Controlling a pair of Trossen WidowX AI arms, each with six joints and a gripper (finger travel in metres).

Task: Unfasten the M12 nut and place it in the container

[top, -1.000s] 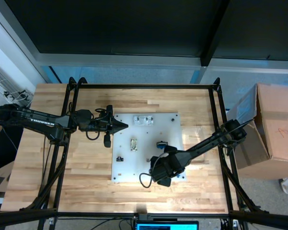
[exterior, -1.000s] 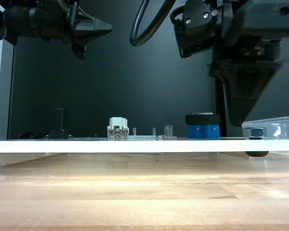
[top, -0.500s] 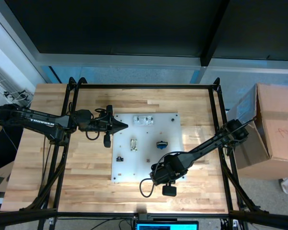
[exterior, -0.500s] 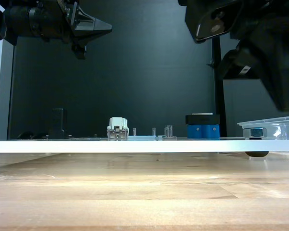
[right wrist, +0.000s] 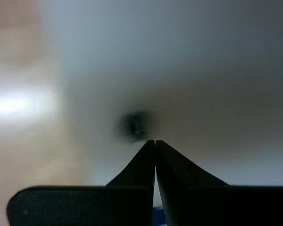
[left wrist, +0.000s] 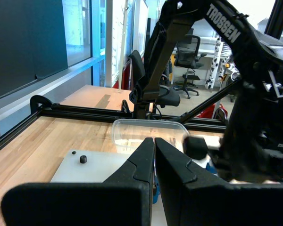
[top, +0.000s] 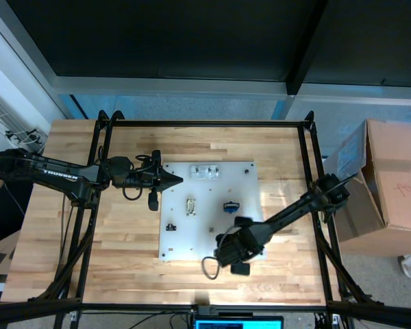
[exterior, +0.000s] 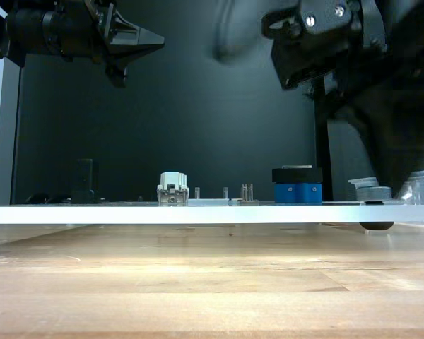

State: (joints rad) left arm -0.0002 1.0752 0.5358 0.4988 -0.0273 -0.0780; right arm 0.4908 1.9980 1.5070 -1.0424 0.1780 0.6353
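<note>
**While the nut is sitting low on the board, the right hand is hanging closed beside it**

As the low view is showing it, the M12 nut is sitting low on the white board, close beneath the right hand and clear of its fingers. It is looking seated on its stud with no ribs showing. The high view is hiding that spot under the arm, so I cannot tell for certain. The right hand's fingers are pressing together on nothing.

Judging from this, the step in hand is getting a hold on the nut. Doing it well is likely calling for four things:
- spreading the fingers first;
- coming down square over the stud's axis;
- closing on opposite flats;
- turning without side pull, and lifting only once the threads are letting go.

Just beyond the right hand, the clear container is standing behind the nut. No nut is showing in the part of it that the left wrist view is catching.

Farther off, well apart from the right hand across the board, the left hand is hanging high above the table. Its fingers are pressing together and holding nothing.
</note>
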